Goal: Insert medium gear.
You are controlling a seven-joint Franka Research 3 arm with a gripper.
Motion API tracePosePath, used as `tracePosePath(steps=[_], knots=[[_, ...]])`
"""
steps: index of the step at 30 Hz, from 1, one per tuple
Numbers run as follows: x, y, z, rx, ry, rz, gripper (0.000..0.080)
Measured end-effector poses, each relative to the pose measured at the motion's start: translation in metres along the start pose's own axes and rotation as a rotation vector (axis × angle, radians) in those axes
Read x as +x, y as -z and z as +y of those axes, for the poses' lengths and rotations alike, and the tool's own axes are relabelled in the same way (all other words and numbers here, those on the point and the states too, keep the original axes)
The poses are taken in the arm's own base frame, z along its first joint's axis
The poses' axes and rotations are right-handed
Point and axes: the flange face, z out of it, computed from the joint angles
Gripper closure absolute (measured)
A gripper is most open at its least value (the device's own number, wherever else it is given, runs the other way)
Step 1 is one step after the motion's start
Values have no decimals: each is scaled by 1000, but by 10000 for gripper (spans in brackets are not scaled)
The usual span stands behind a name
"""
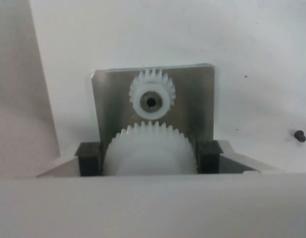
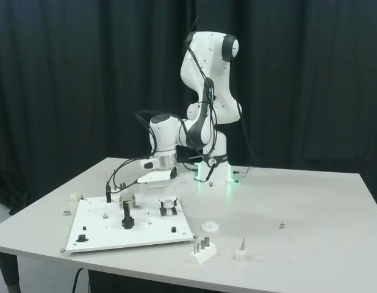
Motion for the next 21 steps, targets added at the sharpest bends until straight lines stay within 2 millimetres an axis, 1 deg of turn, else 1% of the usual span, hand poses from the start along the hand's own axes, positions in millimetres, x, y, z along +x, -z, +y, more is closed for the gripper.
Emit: tracePosePath(steps=[21], knots=[[4, 0, -2, -7, 8, 24, 406]])
